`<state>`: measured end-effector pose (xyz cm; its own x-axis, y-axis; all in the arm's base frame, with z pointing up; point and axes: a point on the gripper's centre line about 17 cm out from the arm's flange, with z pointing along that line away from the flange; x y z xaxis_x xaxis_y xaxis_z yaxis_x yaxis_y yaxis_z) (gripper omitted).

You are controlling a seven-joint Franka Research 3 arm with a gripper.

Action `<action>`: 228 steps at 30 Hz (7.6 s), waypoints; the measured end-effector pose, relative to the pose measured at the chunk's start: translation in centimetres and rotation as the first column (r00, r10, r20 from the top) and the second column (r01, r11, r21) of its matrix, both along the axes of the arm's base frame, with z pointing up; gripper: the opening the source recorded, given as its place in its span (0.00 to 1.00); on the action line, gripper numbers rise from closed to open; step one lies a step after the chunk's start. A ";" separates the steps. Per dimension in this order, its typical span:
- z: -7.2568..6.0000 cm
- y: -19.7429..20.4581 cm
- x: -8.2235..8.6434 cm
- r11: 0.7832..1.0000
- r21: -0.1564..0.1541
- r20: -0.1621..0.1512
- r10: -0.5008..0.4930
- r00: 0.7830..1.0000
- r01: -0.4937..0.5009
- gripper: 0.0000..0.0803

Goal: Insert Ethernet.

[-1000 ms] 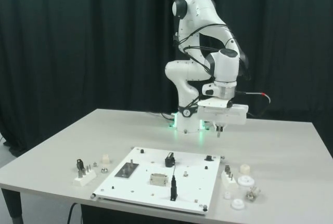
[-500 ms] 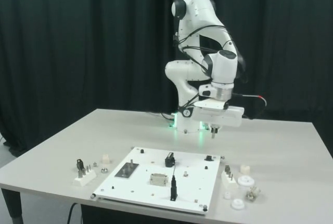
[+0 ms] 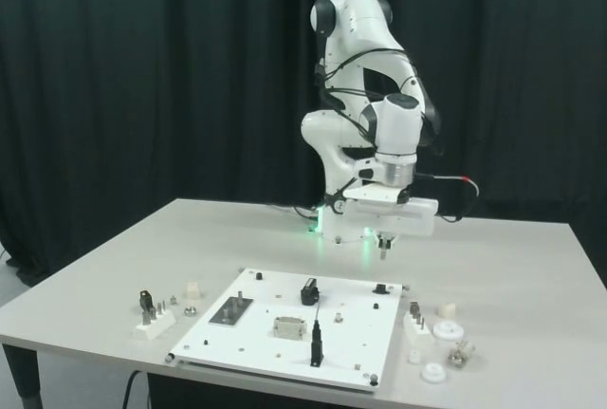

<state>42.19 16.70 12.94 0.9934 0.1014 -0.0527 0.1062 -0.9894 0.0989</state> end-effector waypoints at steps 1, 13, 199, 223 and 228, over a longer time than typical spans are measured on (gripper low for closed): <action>-0.1 0.0 0.1 1.000 0.003 0.001 -0.001 1.000 0.001 0.10; -1.4 -0.4 1.3 1.000 0.022 -0.005 0.003 1.000 -0.003 0.10; -6.0 -0.4 0.6 0.998 0.044 -0.056 -0.047 0.997 0.050 0.10; -6.1 -0.3 0.6 0.997 0.044 -0.055 -0.063 0.996 0.066 0.10; -6.1 -0.3 0.6 0.997 0.043 -0.055 -0.064 0.996 0.066 0.10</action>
